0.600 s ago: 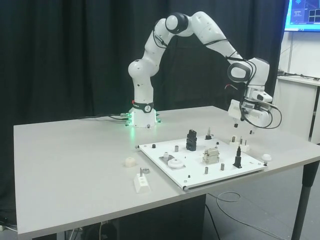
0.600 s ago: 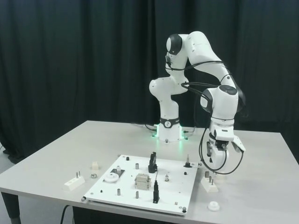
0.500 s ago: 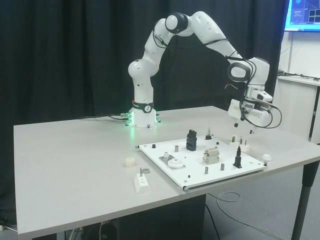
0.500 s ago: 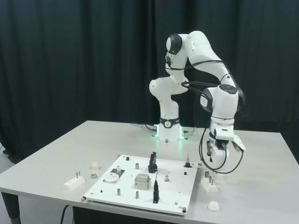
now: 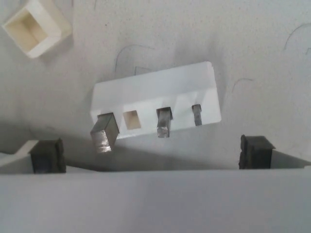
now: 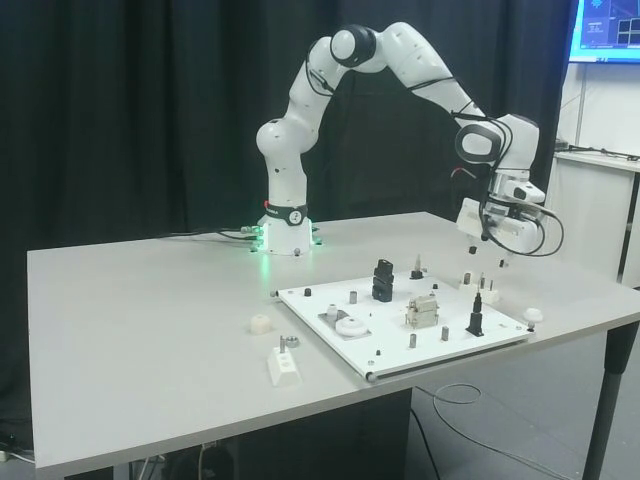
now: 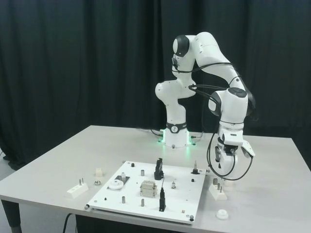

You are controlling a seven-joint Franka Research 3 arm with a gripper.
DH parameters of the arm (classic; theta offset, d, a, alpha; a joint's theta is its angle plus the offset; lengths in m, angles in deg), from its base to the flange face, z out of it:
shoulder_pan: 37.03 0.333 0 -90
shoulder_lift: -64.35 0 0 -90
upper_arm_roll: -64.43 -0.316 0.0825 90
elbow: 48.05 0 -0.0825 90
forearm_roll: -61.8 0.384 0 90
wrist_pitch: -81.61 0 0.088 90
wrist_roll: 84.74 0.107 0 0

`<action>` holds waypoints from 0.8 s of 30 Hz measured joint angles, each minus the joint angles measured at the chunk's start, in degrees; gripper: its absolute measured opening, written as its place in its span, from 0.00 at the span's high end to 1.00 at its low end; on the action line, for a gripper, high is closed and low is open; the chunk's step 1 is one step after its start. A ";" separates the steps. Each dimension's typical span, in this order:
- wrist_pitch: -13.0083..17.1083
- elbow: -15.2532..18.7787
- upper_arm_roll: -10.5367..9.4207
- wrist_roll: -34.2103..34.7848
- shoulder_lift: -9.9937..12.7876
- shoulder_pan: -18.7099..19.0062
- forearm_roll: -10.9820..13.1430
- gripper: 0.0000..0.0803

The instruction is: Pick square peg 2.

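Arm (image 6: 400, 60) reaches out from its base, wrist bent down over the far side of the table (image 6: 140, 300), beyond the edge of the white assembly board (image 6: 400, 325).

Gripper (image 5: 150, 154) hangs above a white peg holder block (image 5: 155, 104), clear of it. Both black fingertips (image 5: 47, 156) are in the wrist view, set wide apart with nothing between them; the block lies under the gap.

Holder block: four square sockets in a row. Three carry grey metal square pegs of stepped size: a large one (image 5: 105, 132) at one end, a medium one (image 5: 164, 121), and a small one (image 5: 196, 114) at the other end. The socket between the large and medium pegs is vacant. Which of these counts as square peg 2 is not marked; probably the medium one, but I cannot tell for sure. All three stand upright in their sockets, untouched.

A separate white square cup (image 5: 37, 25), hollow, sits on the table near the block, apart from it.

In the room views the block (image 7: 217, 190) sits on the table just beside the board's edge, with the gripper (image 7: 224, 168) directly above. A white round cap (image 7: 222, 213) lies nearer the table's front edge. The board carries several black and grey fittings.
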 joint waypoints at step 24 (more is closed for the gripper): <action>-0.22 -0.26 -0.01 1.11 -0.52 0.54 0.54 0.00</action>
